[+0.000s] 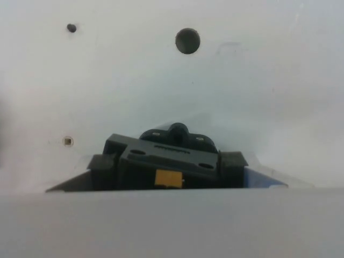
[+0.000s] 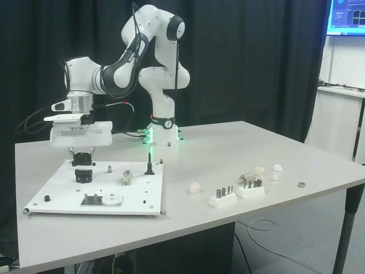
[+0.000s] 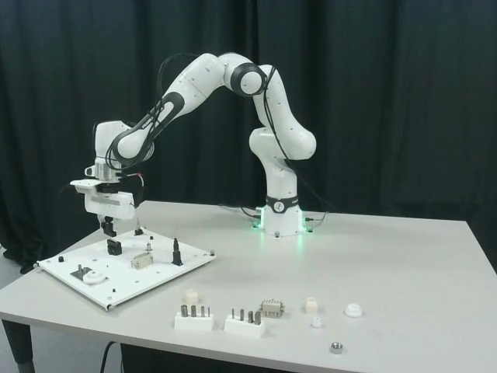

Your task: Insert D-SUB.

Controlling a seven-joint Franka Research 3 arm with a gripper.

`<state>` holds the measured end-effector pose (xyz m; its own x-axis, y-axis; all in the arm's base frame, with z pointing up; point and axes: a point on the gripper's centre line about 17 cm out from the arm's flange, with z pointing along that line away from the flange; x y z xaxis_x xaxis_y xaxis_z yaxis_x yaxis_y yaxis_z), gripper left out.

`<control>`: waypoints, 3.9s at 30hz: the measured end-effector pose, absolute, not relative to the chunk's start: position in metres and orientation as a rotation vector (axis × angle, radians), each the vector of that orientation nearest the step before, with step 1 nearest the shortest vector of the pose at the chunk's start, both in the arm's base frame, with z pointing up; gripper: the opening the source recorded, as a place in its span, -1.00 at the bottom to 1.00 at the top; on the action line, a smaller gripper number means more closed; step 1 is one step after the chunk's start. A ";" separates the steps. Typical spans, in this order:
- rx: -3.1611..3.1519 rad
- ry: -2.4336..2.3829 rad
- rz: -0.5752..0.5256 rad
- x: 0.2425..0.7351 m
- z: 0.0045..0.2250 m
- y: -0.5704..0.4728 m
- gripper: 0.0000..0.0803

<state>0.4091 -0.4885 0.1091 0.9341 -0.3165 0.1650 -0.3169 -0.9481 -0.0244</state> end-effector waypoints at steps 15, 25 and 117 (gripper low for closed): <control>3.090 -0.500 0.258 0.402 0.104 -0.488 -0.01; 3.095 -0.504 0.258 0.397 0.098 -0.485 -0.01; 3.081 -0.538 0.309 0.391 0.092 -0.484 -0.01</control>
